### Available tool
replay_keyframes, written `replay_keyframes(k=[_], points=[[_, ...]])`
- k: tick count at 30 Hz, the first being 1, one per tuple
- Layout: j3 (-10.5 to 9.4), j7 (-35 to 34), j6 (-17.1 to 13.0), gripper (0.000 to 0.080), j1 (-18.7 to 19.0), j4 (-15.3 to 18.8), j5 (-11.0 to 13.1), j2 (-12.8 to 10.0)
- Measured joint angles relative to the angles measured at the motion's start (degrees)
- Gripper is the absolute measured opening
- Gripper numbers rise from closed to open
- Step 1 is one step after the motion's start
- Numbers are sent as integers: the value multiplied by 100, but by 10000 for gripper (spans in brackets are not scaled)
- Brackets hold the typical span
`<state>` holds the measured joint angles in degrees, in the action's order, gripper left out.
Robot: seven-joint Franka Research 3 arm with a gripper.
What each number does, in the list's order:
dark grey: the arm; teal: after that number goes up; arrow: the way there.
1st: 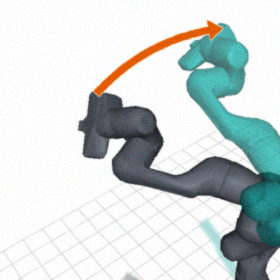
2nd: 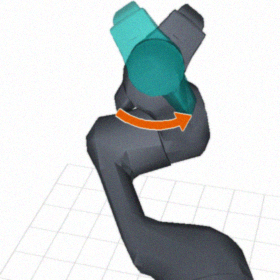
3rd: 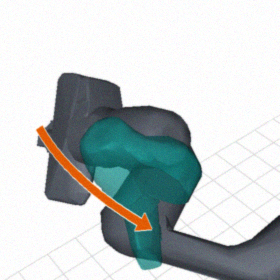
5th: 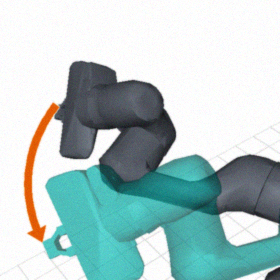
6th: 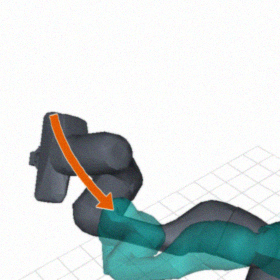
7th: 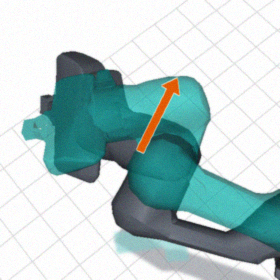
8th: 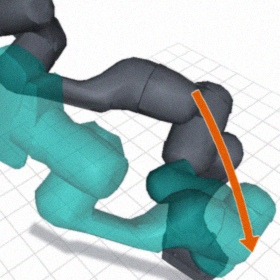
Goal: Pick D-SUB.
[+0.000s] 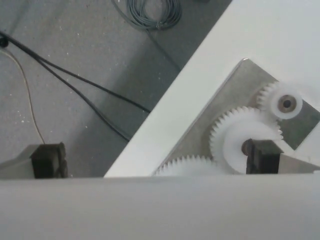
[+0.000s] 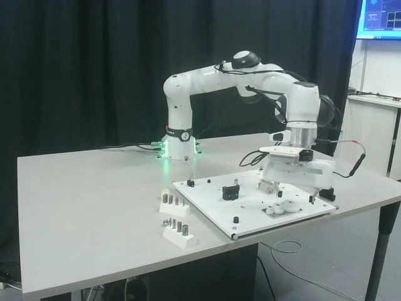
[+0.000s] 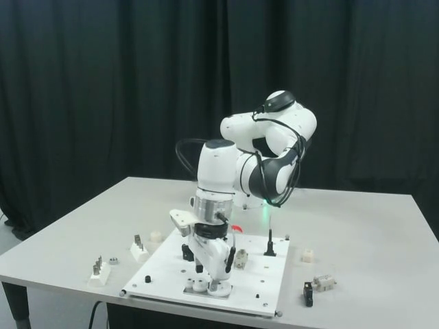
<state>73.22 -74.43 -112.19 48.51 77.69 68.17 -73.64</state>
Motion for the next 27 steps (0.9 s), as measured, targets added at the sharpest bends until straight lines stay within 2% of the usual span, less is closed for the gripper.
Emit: replay_keyframes(k=[27], points=[[89,72,1,800,-55,-11,-107,0]])
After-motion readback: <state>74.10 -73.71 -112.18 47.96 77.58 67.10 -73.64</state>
